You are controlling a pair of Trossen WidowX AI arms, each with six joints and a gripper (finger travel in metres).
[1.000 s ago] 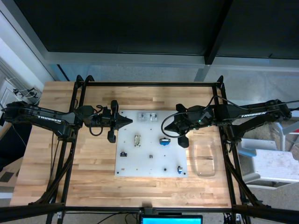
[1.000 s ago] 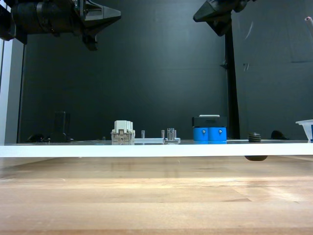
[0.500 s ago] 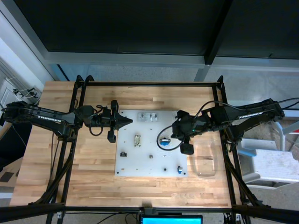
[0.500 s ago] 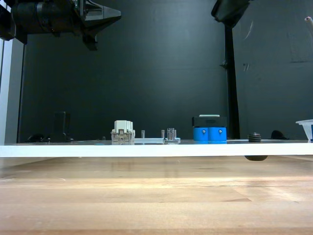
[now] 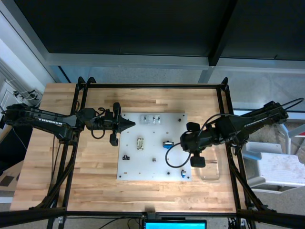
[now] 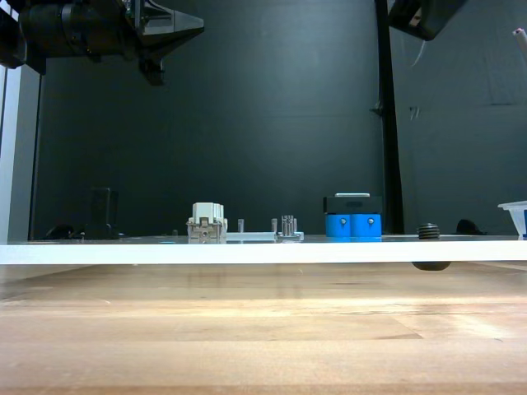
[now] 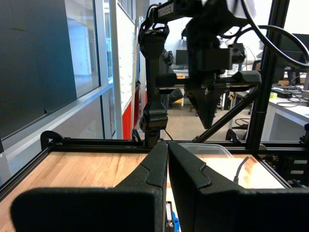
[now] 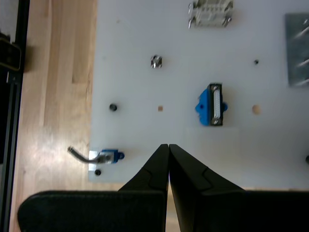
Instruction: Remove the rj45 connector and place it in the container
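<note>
The rj45 connector [image 5: 183, 172] is a tiny dark and blue plug at the near right corner of the white board [image 5: 143, 167]; the right wrist view shows it [image 8: 107, 155] with a thin grey clip. My right gripper [image 5: 184, 143] hangs shut and empty high over the board's right side, tips [image 8: 168, 146] pointing down, short of the plug. The clear container [image 5: 209, 167] lies on the table just right of the board. My left gripper [image 5: 129, 124] is shut and empty, held level above the board's left edge [image 7: 167, 143].
On the board stand a blue connector block [image 5: 167, 144], a silver-grey upright connector [image 5: 140, 143], a small dark plug [image 5: 126, 157] and metal posts [image 5: 153, 119]. A black frame [image 5: 224, 124] runs along both table sides.
My right arm has swung from the board's far right part toward the near side and to the right, closer to the container. The left arm has not moved.
</note>
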